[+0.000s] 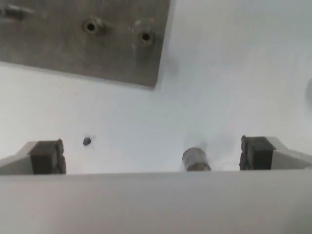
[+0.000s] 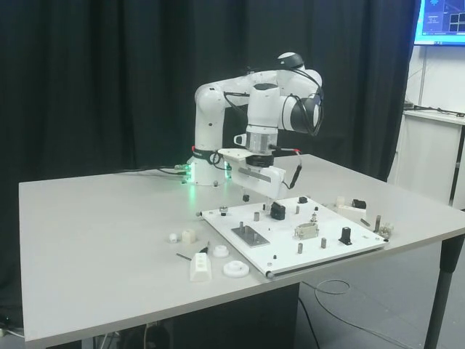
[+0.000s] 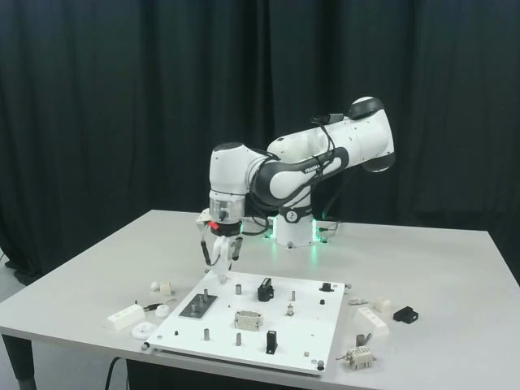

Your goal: Remove round peg 4.

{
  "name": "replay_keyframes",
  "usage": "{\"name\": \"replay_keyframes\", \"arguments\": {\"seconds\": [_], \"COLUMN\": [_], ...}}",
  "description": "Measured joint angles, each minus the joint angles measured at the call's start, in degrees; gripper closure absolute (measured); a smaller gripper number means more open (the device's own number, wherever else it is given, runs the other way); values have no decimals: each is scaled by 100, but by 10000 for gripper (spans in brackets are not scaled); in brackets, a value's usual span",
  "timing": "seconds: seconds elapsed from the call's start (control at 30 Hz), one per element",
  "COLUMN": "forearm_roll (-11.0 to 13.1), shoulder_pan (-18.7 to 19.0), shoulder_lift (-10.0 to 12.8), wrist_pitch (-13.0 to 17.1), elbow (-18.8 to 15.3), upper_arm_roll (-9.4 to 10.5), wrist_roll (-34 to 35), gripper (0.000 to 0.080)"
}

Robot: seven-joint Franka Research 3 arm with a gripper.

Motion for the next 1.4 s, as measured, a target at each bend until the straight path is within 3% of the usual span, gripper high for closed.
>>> {"name": "replay_keyframes", "arguments": {"seconds": [0.4,1.03,1.4], "forearm_roll": [91,434,470], "shoulder_pan": [47,210,363], "shoulder_lift": [-14,-59,-59], "wrist_pitch": [125,121,149], "elbow": [-89,-424,-575], "upper_arm_roll": [210,371,398], "wrist_roll": [139,-3,-77], "gripper": [3,3,3]}}
